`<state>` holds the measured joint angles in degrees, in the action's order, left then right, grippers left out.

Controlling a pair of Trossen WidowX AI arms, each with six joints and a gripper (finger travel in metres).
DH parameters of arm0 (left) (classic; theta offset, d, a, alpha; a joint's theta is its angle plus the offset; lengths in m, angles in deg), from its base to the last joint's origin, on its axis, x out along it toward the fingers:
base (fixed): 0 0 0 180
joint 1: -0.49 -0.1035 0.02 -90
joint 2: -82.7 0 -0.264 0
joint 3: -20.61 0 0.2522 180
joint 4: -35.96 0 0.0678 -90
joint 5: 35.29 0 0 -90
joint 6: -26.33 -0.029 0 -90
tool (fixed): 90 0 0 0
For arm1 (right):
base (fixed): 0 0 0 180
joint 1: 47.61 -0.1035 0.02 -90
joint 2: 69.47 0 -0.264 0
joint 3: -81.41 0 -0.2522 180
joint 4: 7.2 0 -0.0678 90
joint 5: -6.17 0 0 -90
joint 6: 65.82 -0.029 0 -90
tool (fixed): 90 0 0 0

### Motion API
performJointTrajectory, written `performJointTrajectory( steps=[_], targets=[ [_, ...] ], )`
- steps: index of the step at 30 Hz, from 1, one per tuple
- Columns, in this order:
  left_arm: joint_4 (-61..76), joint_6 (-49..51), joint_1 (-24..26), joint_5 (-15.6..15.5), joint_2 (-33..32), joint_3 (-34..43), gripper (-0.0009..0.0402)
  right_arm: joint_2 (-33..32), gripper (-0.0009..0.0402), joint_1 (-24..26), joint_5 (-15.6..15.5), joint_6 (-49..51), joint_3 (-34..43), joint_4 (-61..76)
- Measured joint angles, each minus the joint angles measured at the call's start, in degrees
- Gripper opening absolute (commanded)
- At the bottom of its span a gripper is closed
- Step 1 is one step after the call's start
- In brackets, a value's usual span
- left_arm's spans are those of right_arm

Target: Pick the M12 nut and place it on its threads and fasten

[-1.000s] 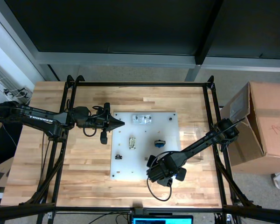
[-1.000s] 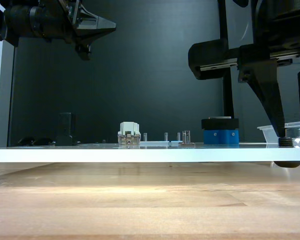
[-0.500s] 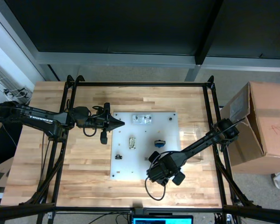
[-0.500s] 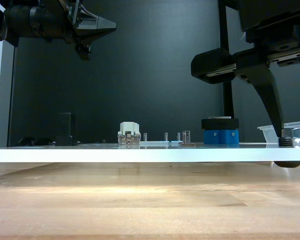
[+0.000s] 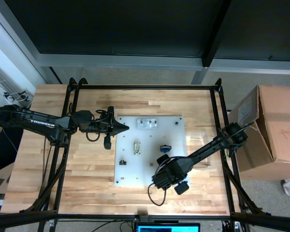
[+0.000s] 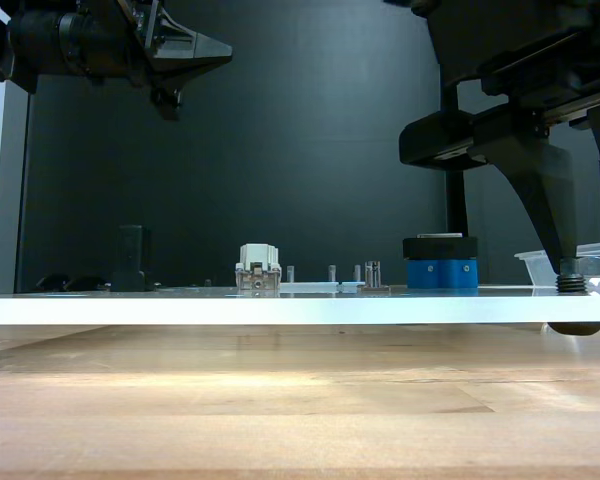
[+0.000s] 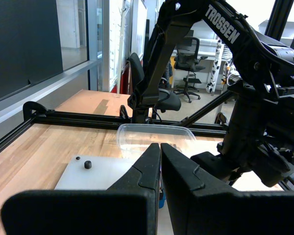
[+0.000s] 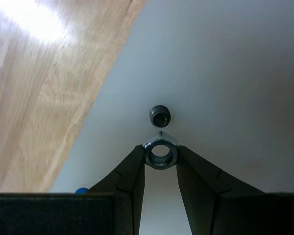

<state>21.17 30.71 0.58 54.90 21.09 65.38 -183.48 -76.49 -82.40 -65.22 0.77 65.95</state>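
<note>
Nut [image 8: 160, 154] picked up, not yet on its stud [image 8: 159, 115].
It is pinched in the right claw [image 8: 160, 157] just beside the bare stud; placing and fastening are left. Left claw [image 7: 160, 148], closed and empty, is hung above the board's [image 5: 145, 171] left edge.

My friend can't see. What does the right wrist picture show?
The right tool grips the small silver nut close beside its black stud, not on it, over the white board. The left tool, over the board's left edge, isn't in this view.
</note>
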Motion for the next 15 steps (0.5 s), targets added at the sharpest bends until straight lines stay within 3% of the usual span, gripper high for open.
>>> performJointTrajectory(
  steps=[15],
  targets=[
    [0.0,0.0,0.0,0.0,0.0,0.0,0.0000,0.0,0.0023,0.0,0.2,-2.4,0.0,-0.1]
  ],
)
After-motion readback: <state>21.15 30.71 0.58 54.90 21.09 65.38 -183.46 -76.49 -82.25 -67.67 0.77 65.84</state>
